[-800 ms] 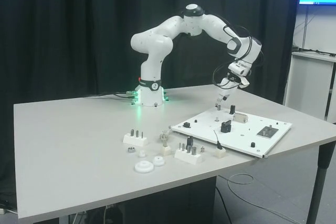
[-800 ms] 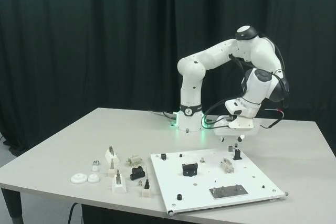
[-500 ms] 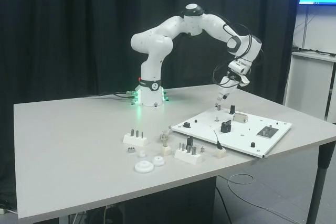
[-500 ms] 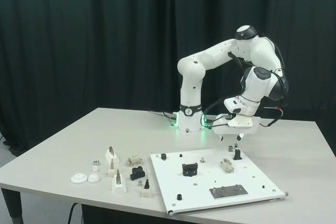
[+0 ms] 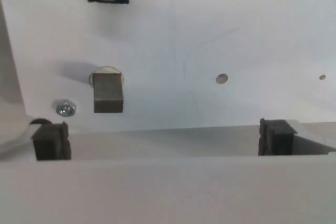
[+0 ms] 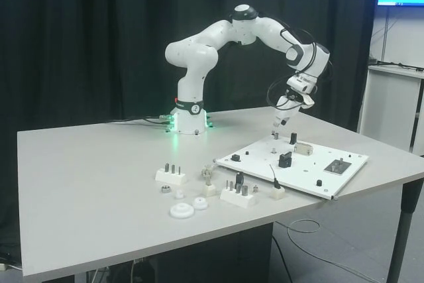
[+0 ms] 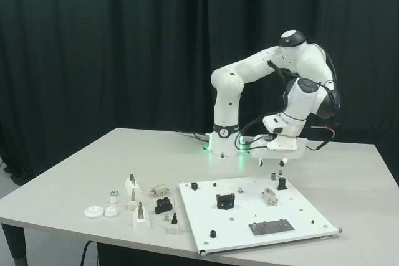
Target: Pick square peg 3.
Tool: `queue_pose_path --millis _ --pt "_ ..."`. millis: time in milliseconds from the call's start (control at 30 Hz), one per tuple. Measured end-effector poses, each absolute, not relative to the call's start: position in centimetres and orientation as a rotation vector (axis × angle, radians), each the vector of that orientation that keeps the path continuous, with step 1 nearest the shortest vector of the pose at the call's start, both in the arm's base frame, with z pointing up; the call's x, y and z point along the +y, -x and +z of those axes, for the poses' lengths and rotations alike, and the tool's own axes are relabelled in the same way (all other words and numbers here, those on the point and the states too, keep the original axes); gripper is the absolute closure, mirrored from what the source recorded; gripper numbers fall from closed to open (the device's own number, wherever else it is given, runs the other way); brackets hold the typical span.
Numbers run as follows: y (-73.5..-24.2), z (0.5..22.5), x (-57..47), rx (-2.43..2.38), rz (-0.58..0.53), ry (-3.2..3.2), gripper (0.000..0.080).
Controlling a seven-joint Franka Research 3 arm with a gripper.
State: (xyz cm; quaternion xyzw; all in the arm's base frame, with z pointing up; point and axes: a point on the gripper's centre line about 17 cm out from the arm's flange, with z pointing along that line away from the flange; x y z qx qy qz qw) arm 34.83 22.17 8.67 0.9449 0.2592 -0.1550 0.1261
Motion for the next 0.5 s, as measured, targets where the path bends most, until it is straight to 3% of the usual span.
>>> queue_pose_path --millis 500 --pt "-36.3 9.9 20.5 0.706 -0.377 -2.79 0.0003"
